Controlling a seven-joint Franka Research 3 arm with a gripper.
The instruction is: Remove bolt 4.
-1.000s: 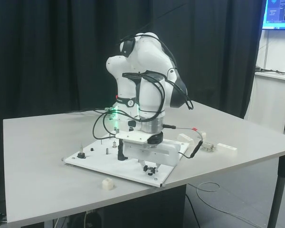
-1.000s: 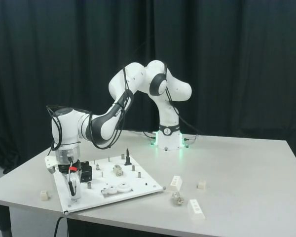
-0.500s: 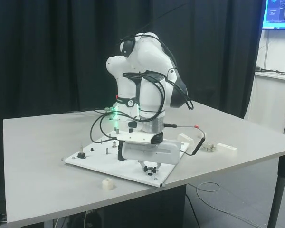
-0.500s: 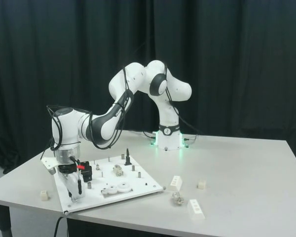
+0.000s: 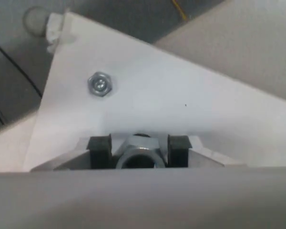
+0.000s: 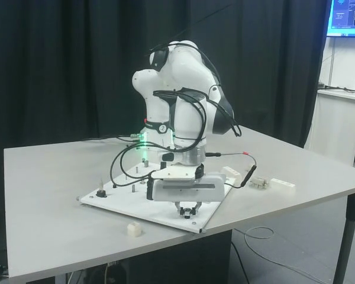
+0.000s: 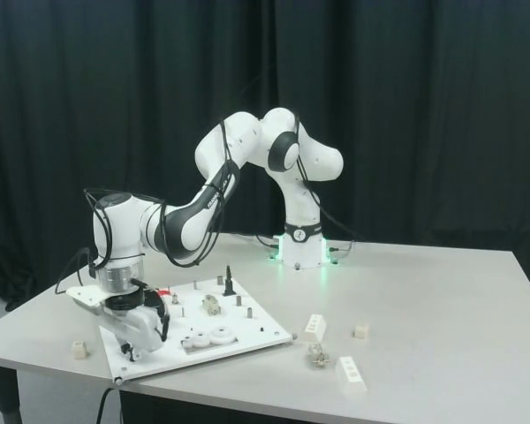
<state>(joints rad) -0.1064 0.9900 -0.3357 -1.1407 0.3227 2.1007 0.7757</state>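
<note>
You are looking at bolt 4 (image 5: 137, 153) low in the centre of the wrist view: its hexagonal head is sitting between the two black fingertips (image 5: 99, 150), which are pressing against its opposite flats, so the end effector (image 5: 138, 151) is pinching the bolt rather than standing spread. The bolt is standing in the white board (image 5: 190, 109), near the corner of the board that shows at the upper left of that view, and its long axis is running straight down into the board, in line with the end effector above it. That is the relation your next move is turning on: the bolt is lying directly under the wrist, so any unscrewing is likely needing rotation about that vertical axis, then a straight lift. A second bolt head (image 5: 100, 84) is sitting apart, nearer that corner. In the first room view the end effector (image 6: 187, 208) is reaching down at the lower centre, at the near edge of the board (image 6: 121, 201) on the grey desk (image 6: 41, 195).
</note>
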